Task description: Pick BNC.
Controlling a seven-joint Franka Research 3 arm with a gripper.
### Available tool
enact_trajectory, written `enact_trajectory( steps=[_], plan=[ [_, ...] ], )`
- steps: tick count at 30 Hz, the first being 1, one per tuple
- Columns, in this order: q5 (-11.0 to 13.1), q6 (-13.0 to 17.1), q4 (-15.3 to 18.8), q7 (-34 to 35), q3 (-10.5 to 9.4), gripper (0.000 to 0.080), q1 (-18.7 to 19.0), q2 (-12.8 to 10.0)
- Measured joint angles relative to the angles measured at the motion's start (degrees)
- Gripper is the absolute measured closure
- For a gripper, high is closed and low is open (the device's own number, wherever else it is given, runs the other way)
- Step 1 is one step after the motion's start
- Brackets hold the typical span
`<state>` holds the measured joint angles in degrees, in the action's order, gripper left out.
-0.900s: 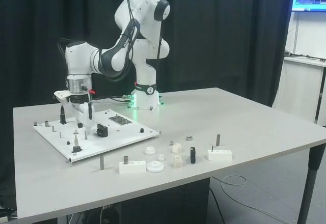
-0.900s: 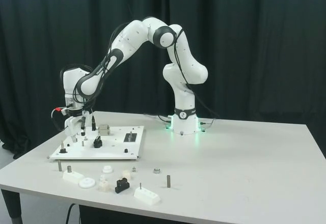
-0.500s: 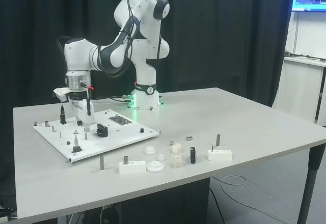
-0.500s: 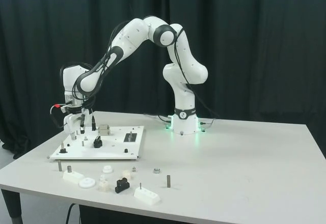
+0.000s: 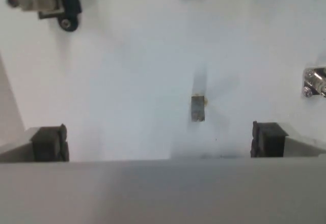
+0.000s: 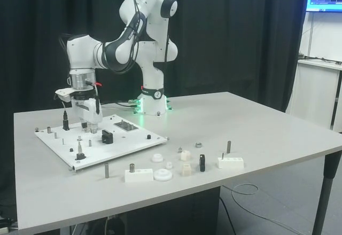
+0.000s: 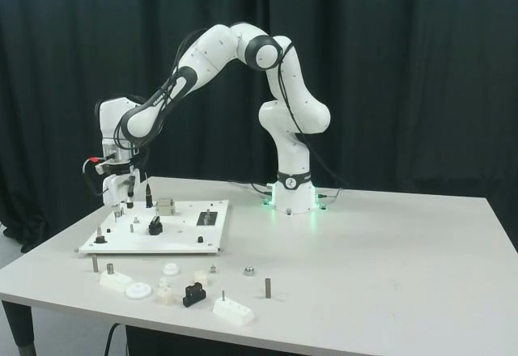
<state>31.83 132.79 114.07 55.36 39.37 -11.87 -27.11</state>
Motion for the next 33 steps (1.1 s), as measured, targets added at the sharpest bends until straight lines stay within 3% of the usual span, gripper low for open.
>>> enact_trajectory(
  steps=[6, 14, 23, 33],
  plan=[
    [0.0, -0.69, 0.0, -2.86, 0.01, 0.0003, 0.04, 0.93],
    [0.0, -2.78, -0.03, -15.37, -0.07, 0.0003, 0.9, 2.39],
    [0.0, -4.89, -0.04, -21.95, -0.13, 0.0003, 3.24, 4.33],
    [0.0, -6.33, -0.03, -24.03, -0.16, 0.0003, 7.64, 5.5]
  ],
)
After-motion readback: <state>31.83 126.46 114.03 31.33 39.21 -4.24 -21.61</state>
